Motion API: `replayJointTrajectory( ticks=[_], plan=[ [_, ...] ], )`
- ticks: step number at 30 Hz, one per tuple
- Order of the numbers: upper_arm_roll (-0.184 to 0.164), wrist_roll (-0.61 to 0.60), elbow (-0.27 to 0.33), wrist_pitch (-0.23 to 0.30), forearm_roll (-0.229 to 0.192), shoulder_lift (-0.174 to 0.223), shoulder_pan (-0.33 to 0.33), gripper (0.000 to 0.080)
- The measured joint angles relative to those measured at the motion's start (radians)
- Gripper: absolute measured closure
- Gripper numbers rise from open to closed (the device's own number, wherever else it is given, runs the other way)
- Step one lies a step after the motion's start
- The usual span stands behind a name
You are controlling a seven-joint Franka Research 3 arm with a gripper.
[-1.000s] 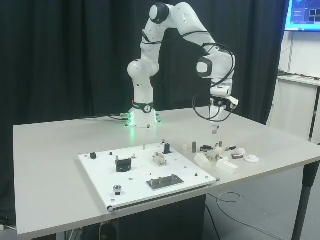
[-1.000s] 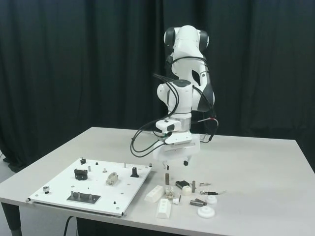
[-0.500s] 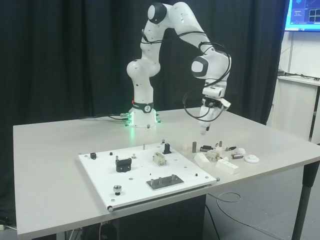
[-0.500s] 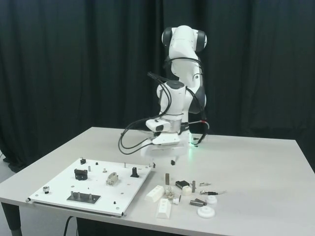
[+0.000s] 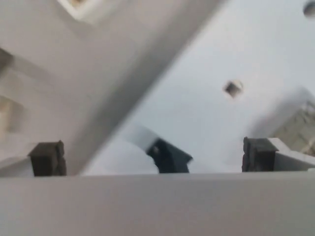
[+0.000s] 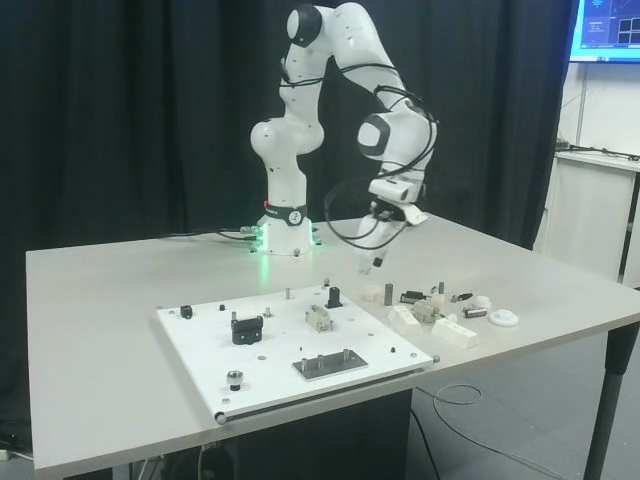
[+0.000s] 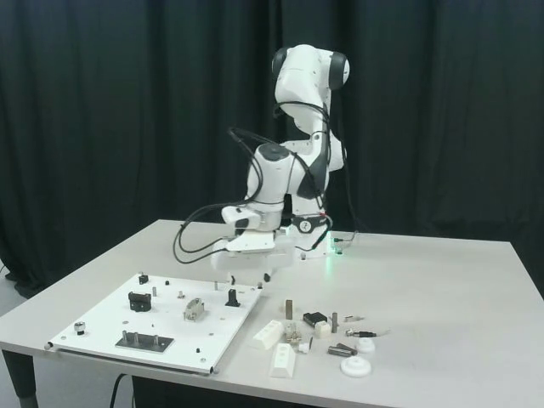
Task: Remove round peg 2.
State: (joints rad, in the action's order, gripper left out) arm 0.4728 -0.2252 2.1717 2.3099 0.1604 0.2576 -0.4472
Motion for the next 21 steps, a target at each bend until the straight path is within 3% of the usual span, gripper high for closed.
replayJointTrajectory(
  ticks=[9,21],
  plan=[
    [-0.042,0.009,0.03,0.0,0.05,-0.02,0.117,0.0003],
    [-0.054,0.019,0.075,0.007,0.052,-0.039,0.21,0.0003]
  ],
)
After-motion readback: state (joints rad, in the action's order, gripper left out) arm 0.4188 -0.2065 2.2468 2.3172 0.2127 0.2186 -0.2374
